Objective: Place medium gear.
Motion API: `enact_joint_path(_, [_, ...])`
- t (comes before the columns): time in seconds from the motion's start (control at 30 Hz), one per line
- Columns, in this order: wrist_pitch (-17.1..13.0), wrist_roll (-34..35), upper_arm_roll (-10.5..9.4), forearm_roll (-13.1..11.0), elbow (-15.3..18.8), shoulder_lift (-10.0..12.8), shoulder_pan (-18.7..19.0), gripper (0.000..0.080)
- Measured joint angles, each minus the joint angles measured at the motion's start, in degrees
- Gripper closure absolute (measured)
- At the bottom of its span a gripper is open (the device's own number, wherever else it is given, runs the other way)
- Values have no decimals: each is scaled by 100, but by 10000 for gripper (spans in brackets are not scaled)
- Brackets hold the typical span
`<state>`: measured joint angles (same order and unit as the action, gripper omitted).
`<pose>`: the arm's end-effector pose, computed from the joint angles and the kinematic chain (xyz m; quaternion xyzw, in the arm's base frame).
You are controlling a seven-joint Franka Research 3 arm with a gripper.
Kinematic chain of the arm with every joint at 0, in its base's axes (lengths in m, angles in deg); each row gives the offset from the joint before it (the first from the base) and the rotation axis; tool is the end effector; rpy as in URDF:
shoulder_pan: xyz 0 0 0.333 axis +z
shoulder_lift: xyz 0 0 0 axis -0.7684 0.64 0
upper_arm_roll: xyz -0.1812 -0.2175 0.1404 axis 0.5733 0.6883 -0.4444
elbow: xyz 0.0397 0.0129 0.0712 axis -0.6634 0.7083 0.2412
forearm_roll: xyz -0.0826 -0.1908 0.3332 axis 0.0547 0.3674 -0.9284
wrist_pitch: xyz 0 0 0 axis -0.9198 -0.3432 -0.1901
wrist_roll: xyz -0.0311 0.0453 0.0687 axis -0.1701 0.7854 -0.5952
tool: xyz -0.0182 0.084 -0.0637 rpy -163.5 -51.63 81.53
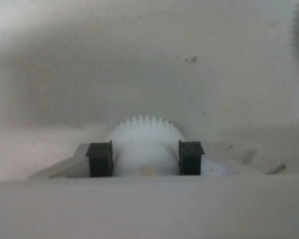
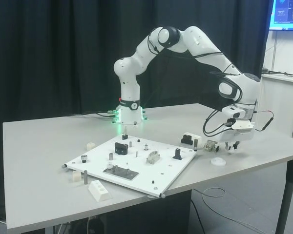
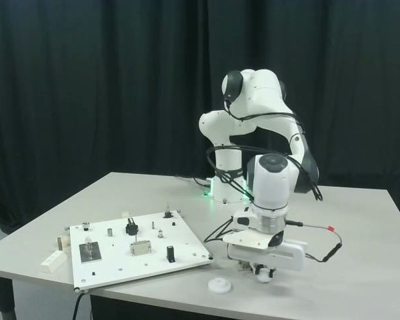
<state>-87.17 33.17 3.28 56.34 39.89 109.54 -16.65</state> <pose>0.6616 0.2222 0.1999 0.9076 -0.4139 -0.0468 0.0530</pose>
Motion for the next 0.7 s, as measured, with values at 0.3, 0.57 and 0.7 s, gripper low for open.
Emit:
enact_joint_path(0.3, [-36,73,-36,96,-1,46,67,522])
enact_joint_path(0.57, [-33,214,-51,216,-34,26,72,91])
enact_joint_path(0.7, [-10,250,-49,263,-55,-26,72,91])
